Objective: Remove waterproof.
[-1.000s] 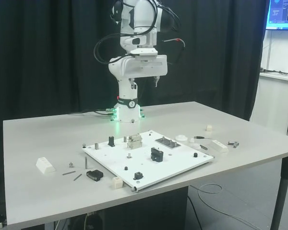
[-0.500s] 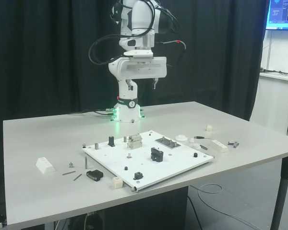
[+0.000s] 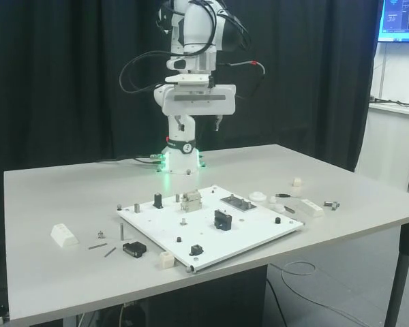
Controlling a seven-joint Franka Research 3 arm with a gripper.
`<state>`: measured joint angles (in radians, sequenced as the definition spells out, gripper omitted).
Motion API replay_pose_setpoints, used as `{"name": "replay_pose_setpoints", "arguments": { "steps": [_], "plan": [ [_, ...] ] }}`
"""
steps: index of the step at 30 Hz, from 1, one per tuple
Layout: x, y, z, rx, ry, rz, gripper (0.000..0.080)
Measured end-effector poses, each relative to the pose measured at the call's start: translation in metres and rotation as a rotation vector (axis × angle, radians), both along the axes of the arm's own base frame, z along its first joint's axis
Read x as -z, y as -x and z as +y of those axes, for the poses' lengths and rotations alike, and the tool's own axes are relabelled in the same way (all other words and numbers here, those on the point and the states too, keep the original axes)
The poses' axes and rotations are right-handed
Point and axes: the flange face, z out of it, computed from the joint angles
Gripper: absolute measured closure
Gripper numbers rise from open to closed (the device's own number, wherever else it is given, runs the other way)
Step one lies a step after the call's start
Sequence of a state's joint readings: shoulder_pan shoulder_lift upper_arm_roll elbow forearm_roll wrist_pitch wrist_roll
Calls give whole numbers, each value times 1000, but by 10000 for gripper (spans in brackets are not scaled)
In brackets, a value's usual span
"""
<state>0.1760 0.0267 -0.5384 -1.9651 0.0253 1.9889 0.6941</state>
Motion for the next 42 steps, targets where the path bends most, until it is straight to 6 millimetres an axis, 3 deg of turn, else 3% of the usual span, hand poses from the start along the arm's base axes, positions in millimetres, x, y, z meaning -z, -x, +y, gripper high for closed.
{"name": "replay_pose_setpoints", "arguments": {
  "steps": [21, 42],
  "plan": [
    [38, 18, 3, 280, -39, 38, 0],
    [78, 38, 11, 775, -32, 97, 0]
  ]
}}
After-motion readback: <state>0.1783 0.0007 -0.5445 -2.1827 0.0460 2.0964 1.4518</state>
